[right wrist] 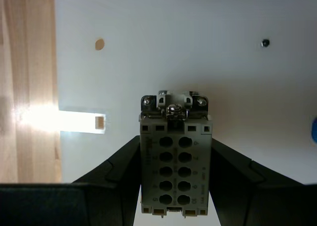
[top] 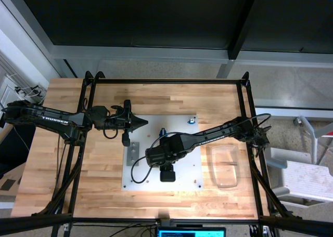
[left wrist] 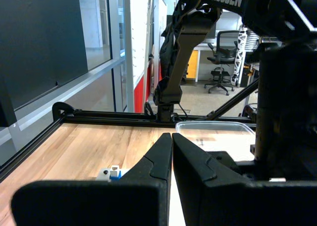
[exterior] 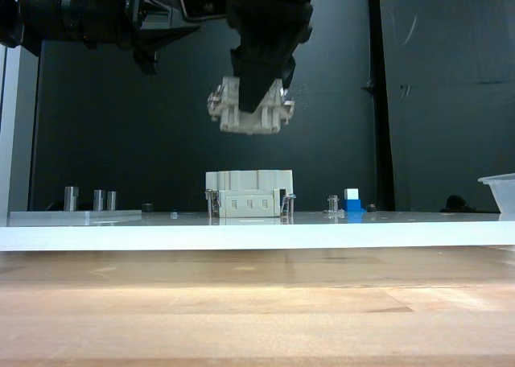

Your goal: Remove the HAN10-E connector and place it in the container

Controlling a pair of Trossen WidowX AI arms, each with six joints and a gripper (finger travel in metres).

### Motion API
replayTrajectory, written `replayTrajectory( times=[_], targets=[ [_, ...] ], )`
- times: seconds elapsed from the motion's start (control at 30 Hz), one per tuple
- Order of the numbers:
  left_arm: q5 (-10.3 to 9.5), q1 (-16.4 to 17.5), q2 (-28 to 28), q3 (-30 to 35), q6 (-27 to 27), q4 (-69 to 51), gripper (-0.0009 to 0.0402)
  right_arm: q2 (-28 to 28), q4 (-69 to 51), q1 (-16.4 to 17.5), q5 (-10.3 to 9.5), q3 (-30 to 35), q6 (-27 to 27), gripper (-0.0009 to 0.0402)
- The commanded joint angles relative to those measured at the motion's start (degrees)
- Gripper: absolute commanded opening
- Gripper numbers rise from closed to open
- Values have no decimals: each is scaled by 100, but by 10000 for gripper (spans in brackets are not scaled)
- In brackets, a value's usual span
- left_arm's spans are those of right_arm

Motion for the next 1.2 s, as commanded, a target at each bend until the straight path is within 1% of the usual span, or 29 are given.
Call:
replayTrajectory(
  times=[0.03,0.1,0.2,0.23,0.57,0.73,1.03,1.1,1.2],
  targets=[
    [0,0,0,2,2,0,0,-186,-15,24,59,-46,-7,4],
    [2,2,0,2,2,0,0,-323,-17,44,192,-146,-4,4],
    [2,2,0,2,2,-2,0,-614,-15,74,448,-437,4,4],
    [2,0,0,2,2,-2,0,-708,0,98,472,-562,0,4],
    [0,0,0,2,2,-2,0,-1753,50,372,472,-1792,33,4],
    [0,2,0,2,2,-2,0,-2358,219,588,479,-2575,216,4],
    [2,0,0,2,2,-2,0,-3257,446,1062,522,-3849,828,4],
    [0,0,0,2,2,-2,0,-3425,479,1180,595,-4089,966,4],
    [0,2,0,2,2,0,0,-3648,490,1331,603,-4387,1145,4]
  ],
)
